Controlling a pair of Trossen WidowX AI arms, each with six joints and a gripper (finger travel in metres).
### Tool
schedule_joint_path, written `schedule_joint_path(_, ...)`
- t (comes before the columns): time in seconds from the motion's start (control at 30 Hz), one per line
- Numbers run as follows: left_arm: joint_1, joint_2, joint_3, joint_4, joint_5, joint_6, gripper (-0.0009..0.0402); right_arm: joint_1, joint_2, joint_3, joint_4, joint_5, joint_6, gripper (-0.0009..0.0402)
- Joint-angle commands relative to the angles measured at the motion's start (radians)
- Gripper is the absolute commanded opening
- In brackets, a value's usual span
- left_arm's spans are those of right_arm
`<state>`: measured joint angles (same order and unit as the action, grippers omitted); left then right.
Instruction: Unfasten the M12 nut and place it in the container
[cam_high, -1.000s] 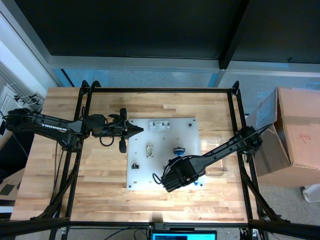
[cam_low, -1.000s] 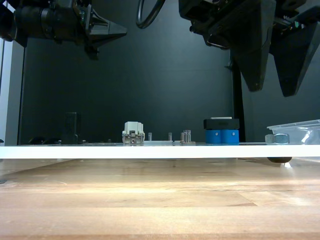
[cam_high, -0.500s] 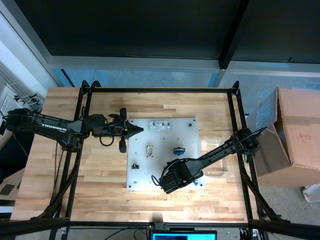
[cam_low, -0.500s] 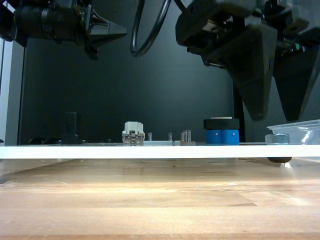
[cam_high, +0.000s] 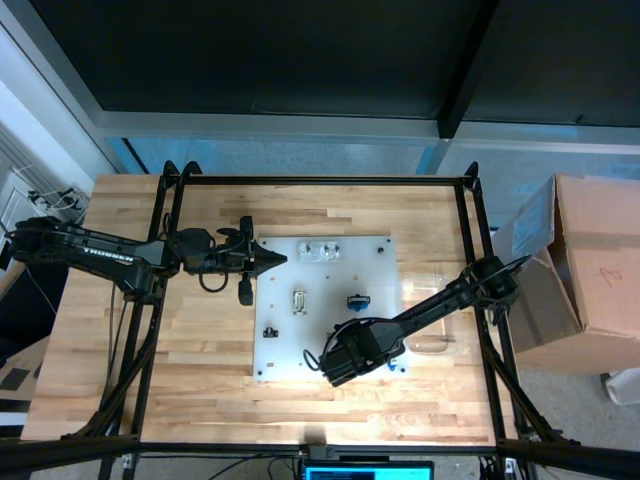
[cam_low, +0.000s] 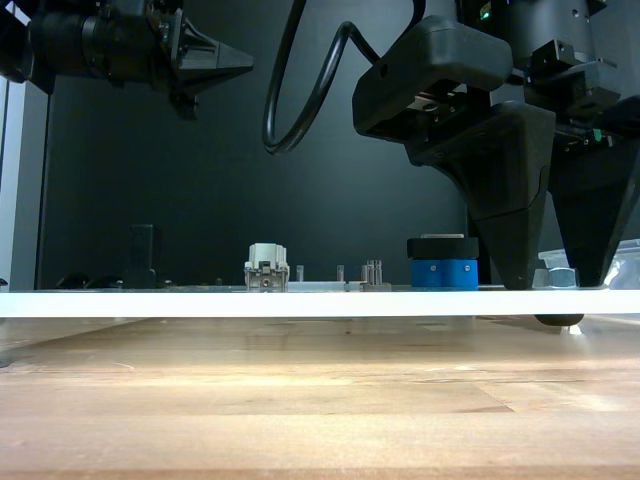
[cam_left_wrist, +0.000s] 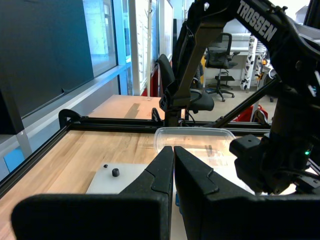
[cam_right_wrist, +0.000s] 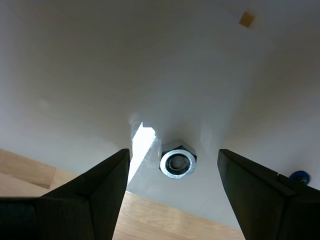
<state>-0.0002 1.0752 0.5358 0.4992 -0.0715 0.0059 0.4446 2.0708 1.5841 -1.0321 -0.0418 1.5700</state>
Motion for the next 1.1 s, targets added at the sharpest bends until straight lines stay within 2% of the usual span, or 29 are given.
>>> schedule_joint_path(0.03, 0.000, 0.000, 0.000, 0.000, 0.000, 0.000, 0.0000, 0.000, 0.000, -0.006, 0.006, -0.003, 0.001, 0.0221)
schedule_joint_path(0.47, 0.000, 0.000, 0.000, 0.000, 0.000, 0.000, 0.0000, -0.005, -0.001, -0.005, 0.006, -0.004, -0.007, 0.0080)
schedule_joint_path(0.73, 0.000, 0.000, 0.000, 0.000, 0.000, 0.000, 0.0000, -0.005, -0.003, -0.005, 0.005, -0.005, -0.024, 0.0025)
schedule_joint_path(0.87, 0.000, 0.000, 0.000, 0.000, 0.000, 0.000, 0.0000, -0.004, -0.006, -0.005, 0.004, -0.005, -0.137, 0.0011)
schedule_joint_path(1.1, 0.000, 0.000, 0.000, 0.000, 0.000, 0.000, 0.0000, -0.005, -0.007, -0.005, 0.001, -0.005, -0.469, 0.0002)
